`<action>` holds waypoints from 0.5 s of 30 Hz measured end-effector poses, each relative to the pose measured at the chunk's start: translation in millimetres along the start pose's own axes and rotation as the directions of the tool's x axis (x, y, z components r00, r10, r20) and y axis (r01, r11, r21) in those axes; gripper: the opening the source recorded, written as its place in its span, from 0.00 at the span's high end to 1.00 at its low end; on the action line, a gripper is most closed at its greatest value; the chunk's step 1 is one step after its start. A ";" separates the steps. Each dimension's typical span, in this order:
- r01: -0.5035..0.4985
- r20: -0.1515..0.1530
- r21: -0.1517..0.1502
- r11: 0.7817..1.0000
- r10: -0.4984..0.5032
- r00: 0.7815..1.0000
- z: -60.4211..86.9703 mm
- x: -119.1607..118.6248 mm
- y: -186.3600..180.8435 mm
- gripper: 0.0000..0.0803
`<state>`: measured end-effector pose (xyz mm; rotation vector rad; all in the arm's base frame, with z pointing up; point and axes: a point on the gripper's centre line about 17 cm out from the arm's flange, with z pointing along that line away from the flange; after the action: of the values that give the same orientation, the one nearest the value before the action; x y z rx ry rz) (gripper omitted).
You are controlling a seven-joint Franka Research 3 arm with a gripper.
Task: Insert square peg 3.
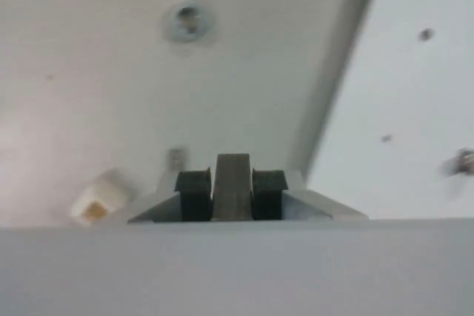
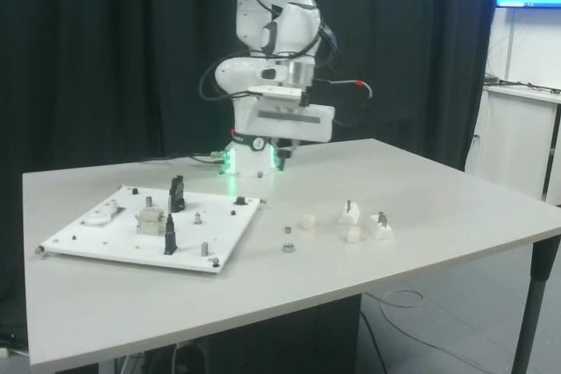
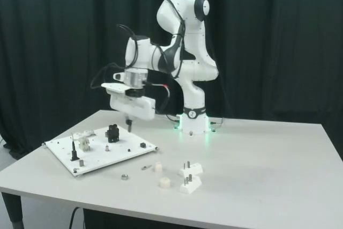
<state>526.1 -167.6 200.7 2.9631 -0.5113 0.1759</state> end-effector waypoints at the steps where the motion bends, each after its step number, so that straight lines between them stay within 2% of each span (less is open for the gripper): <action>1: 0.011 -0.001 -0.003 1.000 -0.011 1.000 -0.6 1.5 6.2 0.86; 8: 0.094 -0.006 -0.024 0.995 -0.094 0.996 -3.9 9.2 47.8 0.86; 15: 0.209 -0.001 -0.039 0.977 -0.209 0.978 -8.6 13.4 85.1 0.86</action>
<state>509.0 -250.3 220.1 2.9509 -0.1963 0.1491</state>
